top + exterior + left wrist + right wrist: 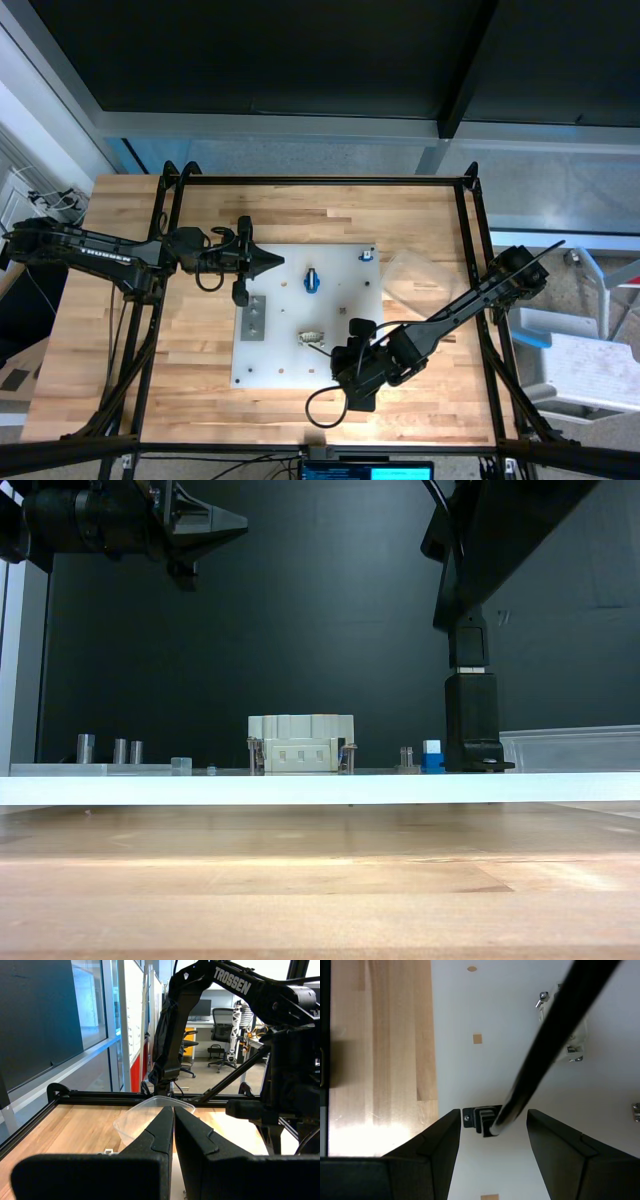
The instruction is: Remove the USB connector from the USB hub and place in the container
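The right gripper (pixel 493 1110) hangs over the near right part of the white board (pixel 335 290), pointing straight down. Its 2 fingers (pixel 437 1150) are spread wide and hold nothing. Below it, framed between the fingers, the USB hub (pixel 472 725) stands upright on the board near its right edge. The USB connector (pixel 468 646) is seated in the hub's top. Its thin black cable (pixel 545 1040) rises from there and crosses the right wrist view diagonally.

The plug looks light and rigid, and the cable limp. The plug is probably held by friction alone, so it should come free with a straight upward pull. The best hold is across the stiff plug body just above the hub. The cable would likely slip or kink, and a slanted pull might bind the plug.

The beige multi-pin connector (pixel 312 340) sits left of the hub. The clear container (pixel 420 280) lies on the wooden surface (pixel 150 350) just beside the board's right edge. The left gripper (pixel 278 262) is pinched closed and empty, raised above the board's left side.
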`<act>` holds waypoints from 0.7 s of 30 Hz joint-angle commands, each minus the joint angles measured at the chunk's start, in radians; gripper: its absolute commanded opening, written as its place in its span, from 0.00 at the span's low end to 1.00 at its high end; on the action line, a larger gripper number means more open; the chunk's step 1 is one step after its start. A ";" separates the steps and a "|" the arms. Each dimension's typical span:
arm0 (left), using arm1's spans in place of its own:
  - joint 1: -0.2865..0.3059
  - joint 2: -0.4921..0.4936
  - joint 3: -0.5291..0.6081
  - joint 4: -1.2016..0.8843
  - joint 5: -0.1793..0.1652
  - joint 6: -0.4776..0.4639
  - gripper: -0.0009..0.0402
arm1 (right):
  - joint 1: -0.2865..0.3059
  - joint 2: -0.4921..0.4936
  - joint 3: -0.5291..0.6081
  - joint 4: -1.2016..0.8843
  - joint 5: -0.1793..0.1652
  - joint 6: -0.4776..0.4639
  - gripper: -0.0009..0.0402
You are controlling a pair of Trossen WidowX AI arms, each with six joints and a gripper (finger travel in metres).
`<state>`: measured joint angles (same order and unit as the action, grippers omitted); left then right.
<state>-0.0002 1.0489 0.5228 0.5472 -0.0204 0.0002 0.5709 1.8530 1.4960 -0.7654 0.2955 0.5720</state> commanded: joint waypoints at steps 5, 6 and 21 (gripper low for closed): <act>0.000 0.000 0.000 0.000 0.000 0.000 0.02 | -0.002 0.008 -0.002 -0.001 -0.001 -0.004 0.38; 0.000 0.000 0.000 0.000 0.000 0.000 0.02 | -0.002 0.008 -0.002 -0.001 -0.001 -0.005 0.37; 0.000 0.000 0.000 0.000 0.000 0.000 0.02 | -0.004 0.008 -0.002 -0.019 -0.008 -0.004 0.17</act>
<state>-0.0002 1.0489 0.5228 0.5472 -0.0204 0.0002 0.5667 1.8610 1.4944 -0.7822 0.2867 0.5671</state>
